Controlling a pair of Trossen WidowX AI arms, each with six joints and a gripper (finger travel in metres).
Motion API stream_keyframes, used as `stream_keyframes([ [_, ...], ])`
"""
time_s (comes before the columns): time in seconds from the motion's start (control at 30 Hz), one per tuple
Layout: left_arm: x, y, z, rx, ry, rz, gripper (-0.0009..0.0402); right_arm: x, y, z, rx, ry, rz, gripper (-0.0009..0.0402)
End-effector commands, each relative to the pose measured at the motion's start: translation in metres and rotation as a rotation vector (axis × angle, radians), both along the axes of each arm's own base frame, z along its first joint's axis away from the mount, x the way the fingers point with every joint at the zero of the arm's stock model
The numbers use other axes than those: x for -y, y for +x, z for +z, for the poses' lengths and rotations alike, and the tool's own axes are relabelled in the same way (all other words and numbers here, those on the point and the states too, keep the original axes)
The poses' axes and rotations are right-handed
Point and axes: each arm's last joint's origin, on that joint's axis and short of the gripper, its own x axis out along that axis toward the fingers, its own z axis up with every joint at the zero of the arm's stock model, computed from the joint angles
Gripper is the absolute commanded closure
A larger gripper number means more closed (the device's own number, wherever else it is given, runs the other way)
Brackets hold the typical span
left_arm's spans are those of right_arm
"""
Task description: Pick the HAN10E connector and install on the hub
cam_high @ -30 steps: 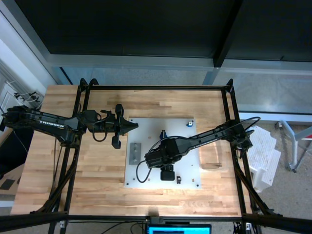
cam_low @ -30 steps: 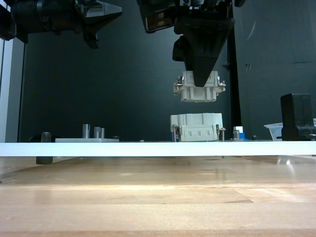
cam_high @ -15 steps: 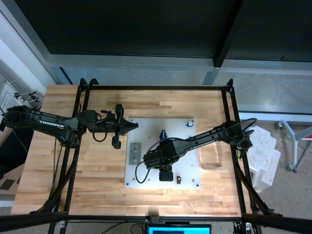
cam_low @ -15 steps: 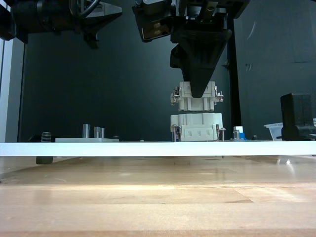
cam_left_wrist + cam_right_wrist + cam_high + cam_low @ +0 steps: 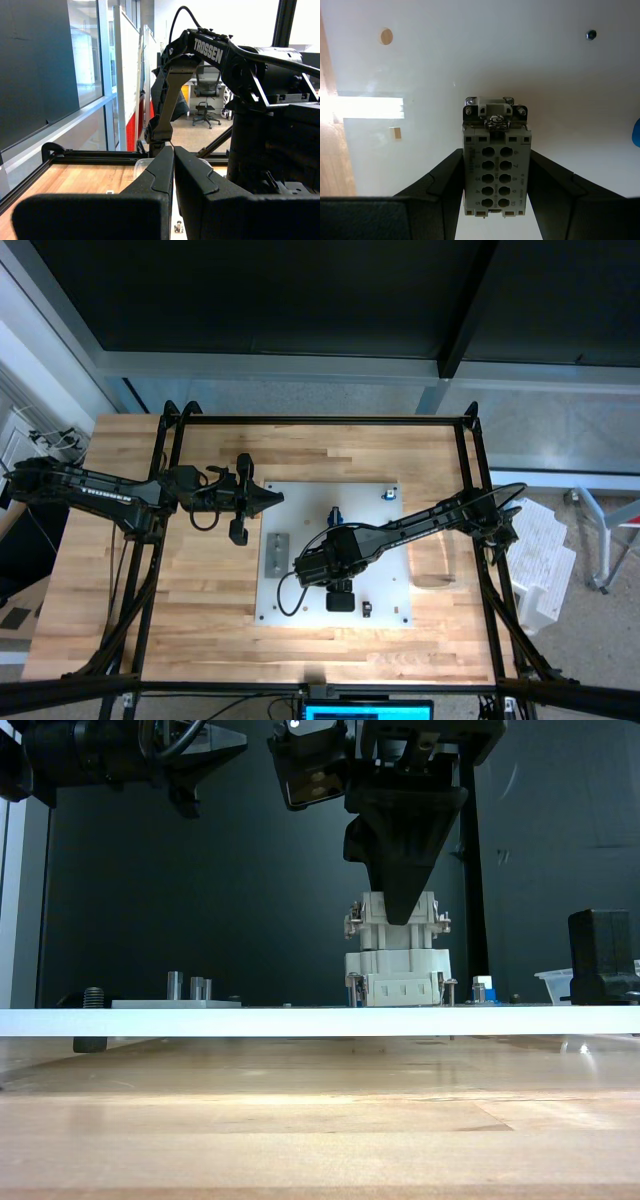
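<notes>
The right gripper [image 5: 403, 912] stands at upper centre of the low view, pointing straight down over the white board [image 5: 300, 612] so that the connector [image 5: 372, 928] it carries comes squarely onto the hub [image 5: 398, 978]. The vertical hold keeps the connector's long sides in line with the hub beneath it. In the low view the connector's underside meets the hub's top edge at centre frame, with no gap visible between them. Whether the connector has entered the hub to full depth cannot be told; by its height above the hub it probably still needs pressing down. In the right wrist view the fingers [image 5: 440, 181] are spread only to the connector's width and clamp its two long sides, one pad on each. The numbered contact holes face the camera, and the end nearest the camera stands free of the pads. The grip sits around the middle of the block, which should keep it from tipping as force is applied. The left gripper [image 5: 173, 167] is parked in the air at the high view's left of centre, just off the board's upper left corner and well apart from the work. Its fingers are pressed together and hold nothing.
</notes>
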Motion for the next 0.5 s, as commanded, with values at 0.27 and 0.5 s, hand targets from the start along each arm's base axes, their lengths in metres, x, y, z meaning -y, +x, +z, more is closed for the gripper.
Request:
stream_keyframes([
  [0.27, 0.0000, 0.0000, 0.0002, 0.001, 0.000, 0.000, 0.0393, -0.0002, 0.0010, -0.0032, -0.006, -0.007, 0.007, 0.0384],
  [0.5, 0.0000, 0.0000, 0.0002, 0.001, 0.000, 0.000, 0.0393, -0.0002, -0.0005, -0.0030, -0.021, -0.001, 0.008, 0.0384],
])
